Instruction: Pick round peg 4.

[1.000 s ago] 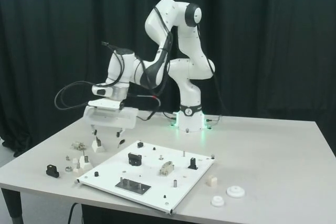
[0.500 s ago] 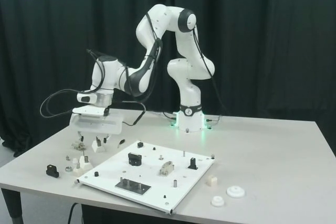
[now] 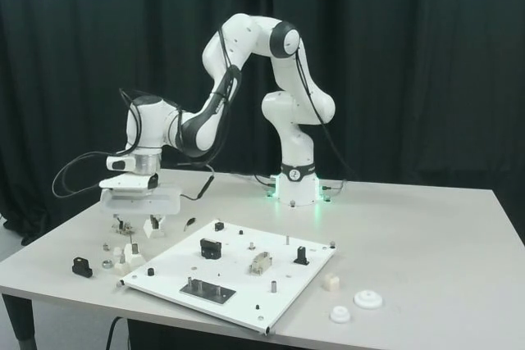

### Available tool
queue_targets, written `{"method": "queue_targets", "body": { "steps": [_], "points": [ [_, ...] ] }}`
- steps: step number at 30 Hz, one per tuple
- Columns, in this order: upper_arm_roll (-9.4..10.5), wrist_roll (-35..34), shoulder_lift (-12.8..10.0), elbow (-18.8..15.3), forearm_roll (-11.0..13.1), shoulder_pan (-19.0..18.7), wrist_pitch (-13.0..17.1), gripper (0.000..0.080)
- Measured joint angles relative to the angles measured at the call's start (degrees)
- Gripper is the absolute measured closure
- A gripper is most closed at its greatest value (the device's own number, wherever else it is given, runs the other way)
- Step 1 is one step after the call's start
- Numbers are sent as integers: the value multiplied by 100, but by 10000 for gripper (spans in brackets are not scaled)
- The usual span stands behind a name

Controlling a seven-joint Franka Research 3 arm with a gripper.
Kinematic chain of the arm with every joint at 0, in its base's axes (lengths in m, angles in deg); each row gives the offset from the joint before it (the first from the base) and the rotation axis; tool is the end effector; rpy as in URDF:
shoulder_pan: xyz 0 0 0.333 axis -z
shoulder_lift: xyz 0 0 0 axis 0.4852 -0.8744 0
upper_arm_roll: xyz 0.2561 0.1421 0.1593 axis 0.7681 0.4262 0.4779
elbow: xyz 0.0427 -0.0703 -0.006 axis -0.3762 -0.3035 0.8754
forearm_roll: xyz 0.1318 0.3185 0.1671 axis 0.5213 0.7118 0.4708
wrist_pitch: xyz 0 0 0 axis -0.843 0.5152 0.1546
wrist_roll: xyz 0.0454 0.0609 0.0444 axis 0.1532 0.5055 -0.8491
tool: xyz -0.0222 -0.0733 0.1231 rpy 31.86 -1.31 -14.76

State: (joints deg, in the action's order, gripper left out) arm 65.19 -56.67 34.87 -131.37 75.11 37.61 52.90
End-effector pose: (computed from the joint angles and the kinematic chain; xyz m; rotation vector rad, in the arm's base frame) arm 0.5694 -0.2975 0.2601 2.9634 -0.3667 0.0801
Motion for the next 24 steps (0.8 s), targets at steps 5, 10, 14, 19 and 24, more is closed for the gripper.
{"method": "queue_targets", "body": {
  "steps": [5, 10, 14, 19, 24],
  "points": [
    [0, 137, -181, 200, 166, 83, -170, 3],
    [-1, 268, -392, 424, 305, 170, -334, 3],
    [-1, 378, -544, 568, 418, 225, -435, 3],
    [-3, 573, -699, 683, 544, 274, -527, 3],
    [-3, 678, -781, 691, 645, 303, -579, 3]
  ]
}}
